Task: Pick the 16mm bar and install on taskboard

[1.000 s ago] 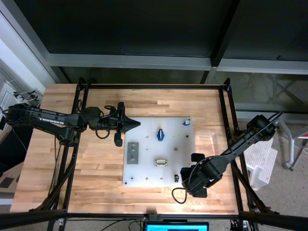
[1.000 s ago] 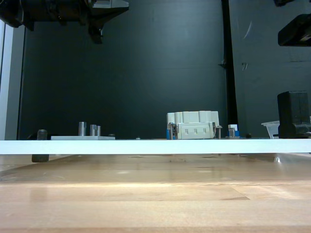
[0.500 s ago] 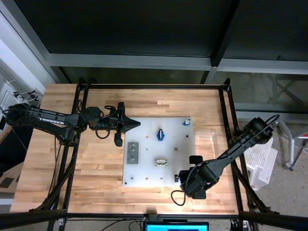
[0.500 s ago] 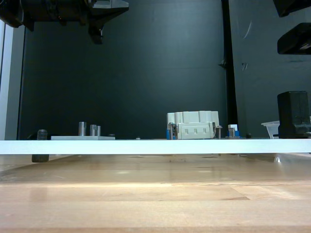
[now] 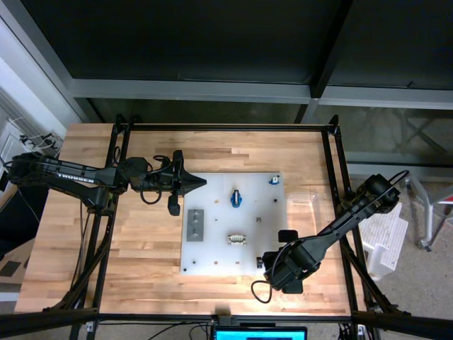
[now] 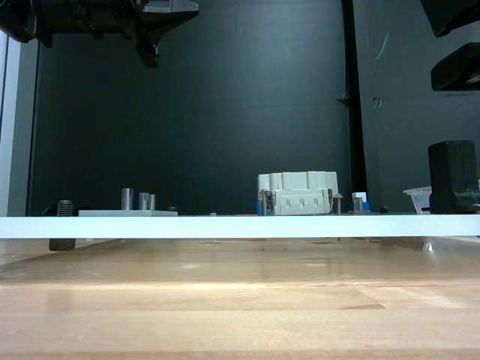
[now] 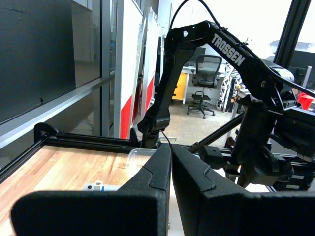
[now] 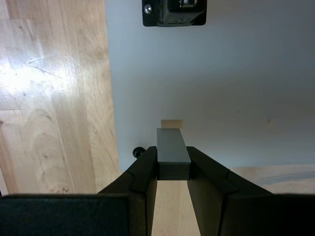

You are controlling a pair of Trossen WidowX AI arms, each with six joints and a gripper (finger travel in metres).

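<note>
Right gripper [image 8: 172, 160] had edged a little inward over the board's [image 8: 231, 73] near-right corner since the earlier frames; the left gripper [image 5: 200, 183] had not moved and hung well above the board's far-left corner, its fingers closed together on nothing.

The right gripper's fingers were clamped on the grey bar [image 8: 173, 152], one on each side face, with the bar's end sticking out past the tips. The bar was held clear of its seat: a small square slot [image 8: 171, 124] showed wood through the board just ahead of the bar's end, close to the right edge. A black connector [image 8: 174, 12] sat farther along the near edge.

The bar looked lined up with the slot side to side but short of it. The likeliest trouble was the squared end landing on the slot's rim instead of inside. A small offset or twist would do that, since the fit seemed close. Pushing down then could tilt the bar between the fingers or slide it up through them. The slot's place so near the corner also meant a slipped bar might drop off the board onto the table [image 8: 49, 98].
</note>
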